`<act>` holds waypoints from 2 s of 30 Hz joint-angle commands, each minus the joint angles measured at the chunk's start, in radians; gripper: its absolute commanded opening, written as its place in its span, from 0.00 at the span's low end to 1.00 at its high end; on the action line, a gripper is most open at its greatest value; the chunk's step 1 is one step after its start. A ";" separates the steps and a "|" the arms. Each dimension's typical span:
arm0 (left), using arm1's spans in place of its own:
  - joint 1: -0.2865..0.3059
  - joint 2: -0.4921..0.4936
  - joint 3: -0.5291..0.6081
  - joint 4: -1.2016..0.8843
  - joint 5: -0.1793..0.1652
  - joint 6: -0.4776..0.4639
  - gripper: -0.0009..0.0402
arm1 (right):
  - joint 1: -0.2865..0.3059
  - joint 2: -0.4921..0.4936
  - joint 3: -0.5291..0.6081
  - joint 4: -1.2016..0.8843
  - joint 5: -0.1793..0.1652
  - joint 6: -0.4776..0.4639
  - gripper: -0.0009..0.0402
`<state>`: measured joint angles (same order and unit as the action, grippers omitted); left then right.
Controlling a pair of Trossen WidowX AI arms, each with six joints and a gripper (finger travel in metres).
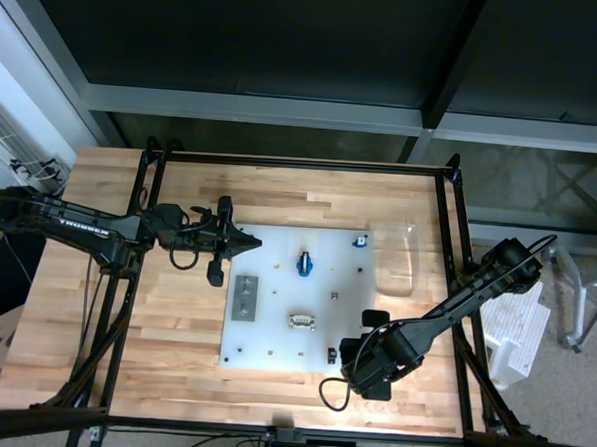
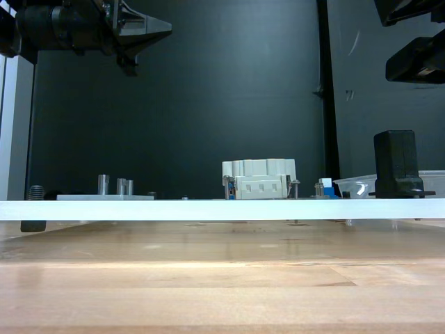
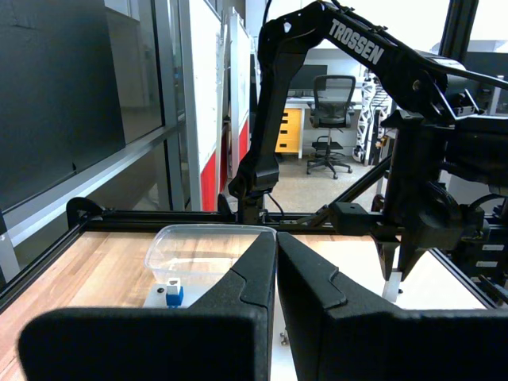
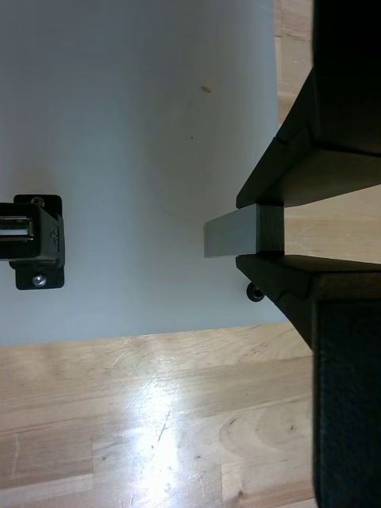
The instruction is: Pick the 16mm bar and install on taskboard
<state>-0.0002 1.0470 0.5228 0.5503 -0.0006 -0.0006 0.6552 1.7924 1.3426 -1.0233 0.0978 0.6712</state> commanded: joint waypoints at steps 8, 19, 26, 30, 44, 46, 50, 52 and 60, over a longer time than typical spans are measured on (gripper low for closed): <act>0.000 0.000 0.000 0.000 0.000 0.000 0.02 | 0.000 -0.001 -0.011 0.015 -0.012 0.000 0.02; 0.000 0.000 0.000 0.000 0.000 0.000 0.02 | 0.000 -0.001 -0.017 0.014 -0.010 -0.002 0.02; 0.000 0.000 0.000 0.000 0.000 0.000 0.02 | 0.000 -0.001 -0.017 0.013 -0.006 -0.002 0.02; 0.000 0.000 0.000 0.000 0.000 0.000 0.02 | -0.001 -0.001 -0.017 0.013 -0.002 -0.002 0.02; 0.000 0.000 0.000 0.000 0.000 0.000 0.02 | -0.001 -0.001 -0.017 0.015 0.008 -0.001 0.02; 0.000 0.000 0.000 0.000 0.000 0.000 0.02 | -0.001 -0.001 -0.017 0.015 0.008 0.001 0.02; 0.000 0.000 0.000 0.000 0.000 0.000 0.02 | -0.001 -0.001 -0.017 0.017 0.008 0.001 0.02; 0.000 0.000 0.000 0.000 0.000 0.000 0.02 | -0.001 -0.001 -0.017 0.018 0.007 0.001 0.02; 0.000 0.000 0.000 0.000 0.000 0.000 0.02 | -0.001 -0.001 -0.017 0.019 -0.013 0.001 0.02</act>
<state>-0.0002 1.0470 0.5228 0.5503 -0.0010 -0.0002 0.6544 1.7905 1.3247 -1.0080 0.0994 0.6716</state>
